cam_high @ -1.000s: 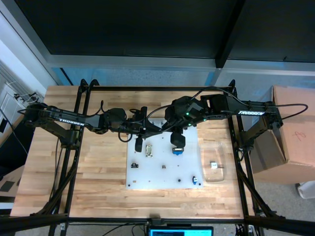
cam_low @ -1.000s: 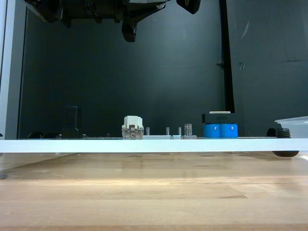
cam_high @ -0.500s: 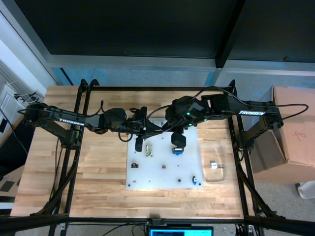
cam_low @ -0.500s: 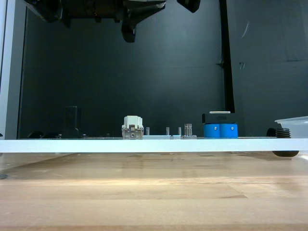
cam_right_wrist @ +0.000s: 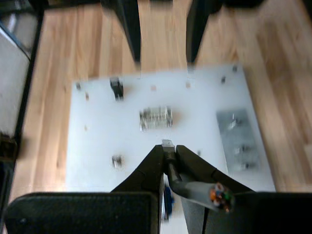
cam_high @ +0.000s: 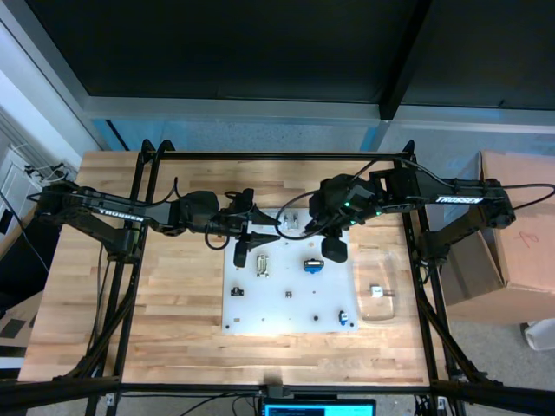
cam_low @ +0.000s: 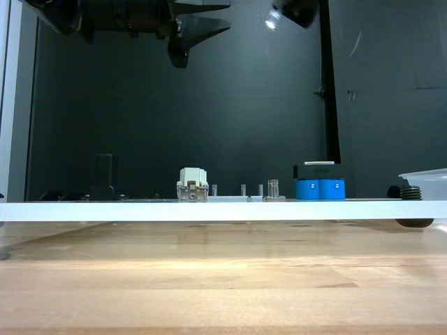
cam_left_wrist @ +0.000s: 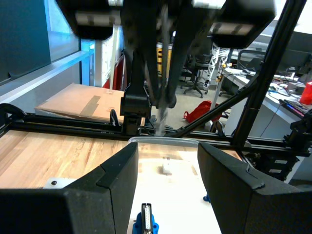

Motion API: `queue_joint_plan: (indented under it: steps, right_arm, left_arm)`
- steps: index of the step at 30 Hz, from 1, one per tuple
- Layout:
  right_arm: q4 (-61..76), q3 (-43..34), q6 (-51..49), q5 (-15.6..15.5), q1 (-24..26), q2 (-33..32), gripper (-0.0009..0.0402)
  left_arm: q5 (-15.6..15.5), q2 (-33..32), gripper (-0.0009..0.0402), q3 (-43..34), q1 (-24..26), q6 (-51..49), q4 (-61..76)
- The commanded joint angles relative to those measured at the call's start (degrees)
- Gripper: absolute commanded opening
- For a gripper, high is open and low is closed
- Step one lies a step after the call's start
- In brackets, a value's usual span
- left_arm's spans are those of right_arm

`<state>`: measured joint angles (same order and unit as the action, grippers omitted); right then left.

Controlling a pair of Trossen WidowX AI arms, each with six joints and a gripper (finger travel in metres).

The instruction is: Pick the RJ45 connector and install on the taskboard

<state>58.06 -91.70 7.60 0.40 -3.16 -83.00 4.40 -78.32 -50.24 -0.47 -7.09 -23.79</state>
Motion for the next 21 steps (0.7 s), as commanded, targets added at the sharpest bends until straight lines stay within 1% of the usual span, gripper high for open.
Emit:
queue_joint_plan:
  steps: [1, 3, 6, 7, 10, 13, 14, 16, 18, 21]
  right_arm:
    - [-0.33, 5.64, 0.87, 0.24, -2.01, 2.14, 0.0]
    - [-0.31, 8.7, 2.08, 0.83, -3.82, 2.95, 0.0]
    - [-0.33, 12.39, 4.9, 3.28, -7.15, 3.58, 0.0]
    - [-0.37, 13.4, 5.88, 3.63, -8.28, 3.63, 0.0]
    - [-0.72, 15.78, 8.81, 5.68, -12.0, 3.63, 0.0]
    - [-1.25, 17.64, 11.3, 6.82, -15.74, 3.63, 0.0]
    - [-1.22, 18.21, 11.89, 7.65, -16.74, 3.63, 0.0]
    - [-1.33, 19.37, 13.29, 7.8, -18.69, 3.63, 0.0]
    - [-1.53, 20.41, 14.64, 8.72, -20.31, 3.63, 0.0]
    - [-2.6, 22.16, 16.17, 8.85, -22.88, 3.63, 0.0]
  left_arm:
    - [0.07, 0.02, 0.0152, 0.07, -0.07, 0.17, -0.15]
    - [0.09, 0.02, 0.0143, 0.07, -0.07, 0.15, -0.07]
    - [0.09, 0.02, 0.013, 0.04, 0.0, 0.15, -0.13]
    - [0.13, 0.02, 0.0127, 0.04, 0.02, 0.13, -0.09]
    - [0.09, 0.02, 0.0119, 0.04, 0.07, 0.15, -0.11]
    - [0.11, 0.02, 0.0115, 0.04, 0.07, 0.15, -0.09]
    - [0.09, 0.02, 0.0115, 0.04, 0.09, 0.15, -0.09]
    - [0.09, -0.04, 0.0116, 0.04, 0.09, 0.15, -0.09]
    - [0.09, -0.04, 0.0116, 0.04, 0.07, 0.15, -0.09]
    - [0.09, -0.04, 0.0115, 0.04, 0.09, 0.15, -0.09]
